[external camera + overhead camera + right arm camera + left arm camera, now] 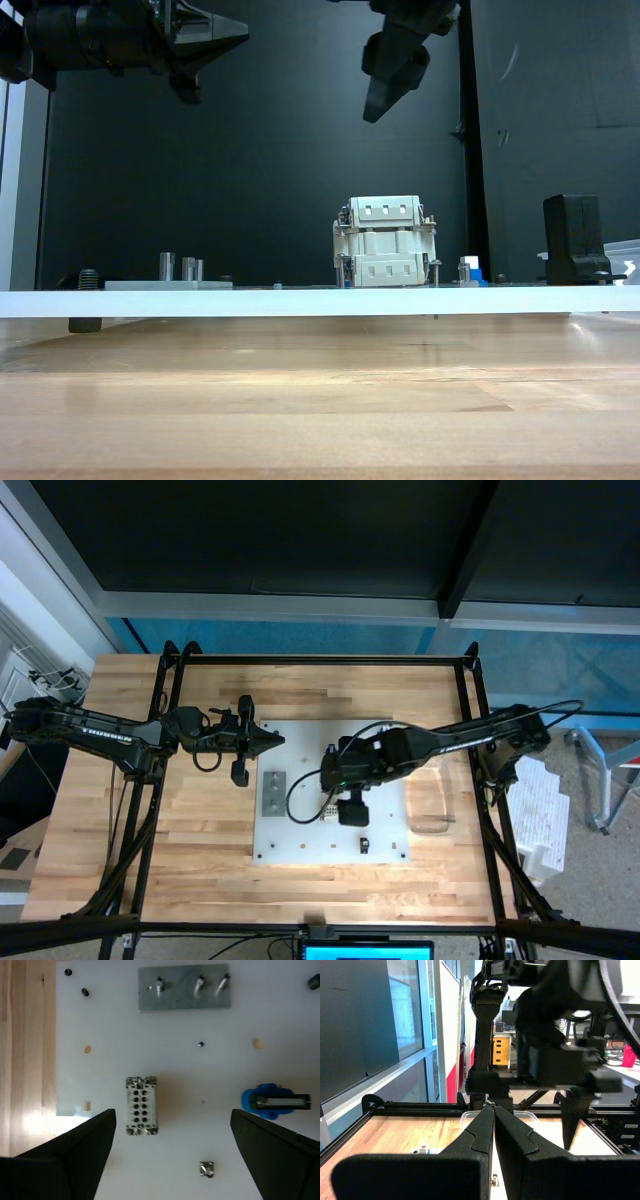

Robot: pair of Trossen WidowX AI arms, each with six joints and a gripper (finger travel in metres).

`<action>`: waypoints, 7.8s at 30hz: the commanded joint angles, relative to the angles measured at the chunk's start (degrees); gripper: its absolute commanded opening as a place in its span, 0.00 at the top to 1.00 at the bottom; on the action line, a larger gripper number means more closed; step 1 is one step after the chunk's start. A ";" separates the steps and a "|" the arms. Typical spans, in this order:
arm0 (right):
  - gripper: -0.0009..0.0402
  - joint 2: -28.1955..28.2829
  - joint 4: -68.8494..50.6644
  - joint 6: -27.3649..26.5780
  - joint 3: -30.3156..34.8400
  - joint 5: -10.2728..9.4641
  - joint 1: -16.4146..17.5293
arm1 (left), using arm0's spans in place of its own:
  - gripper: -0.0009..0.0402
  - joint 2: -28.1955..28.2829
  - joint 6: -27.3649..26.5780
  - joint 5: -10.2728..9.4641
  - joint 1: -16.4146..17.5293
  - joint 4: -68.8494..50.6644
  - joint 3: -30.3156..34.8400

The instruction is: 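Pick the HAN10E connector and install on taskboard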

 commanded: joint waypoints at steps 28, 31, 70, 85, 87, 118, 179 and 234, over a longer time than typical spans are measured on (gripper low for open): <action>0.97 -38.80 38.97 -12.48 -39.71 -6.54 -15.82 | 0.98 0.00 0.00 0.00 0.00 0.00 0.00; 0.98 -41.16 45.03 -12.46 -43.10 -6.54 -16.20 | 0.98 0.00 0.00 0.00 0.00 0.00 0.00; 0.98 -46.29 76.56 -7.28 -59.93 -6.47 -15.82 | 0.98 0.00 0.00 0.00 0.00 0.00 0.00; 0.98 -46.29 79.32 -6.95 -61.75 -6.23 -15.26 | 0.98 0.00 0.00 0.00 0.00 0.00 0.00; 0.98 -46.29 79.47 -6.91 -61.75 -6.21 -15.17 | 0.98 0.00 0.00 0.00 0.00 0.00 0.00; 0.98 -46.29 79.89 -7.06 -61.70 -6.05 -15.19 | 0.98 0.00 0.00 0.00 0.00 0.00 0.00; 0.98 -46.29 79.84 -7.06 -61.72 -6.05 -15.19 | 0.98 0.00 0.00 0.00 0.00 0.00 0.00; 0.98 -46.29 79.84 -7.06 -61.72 -6.05 -15.19 | 0.98 0.00 0.00 0.00 0.00 0.00 0.00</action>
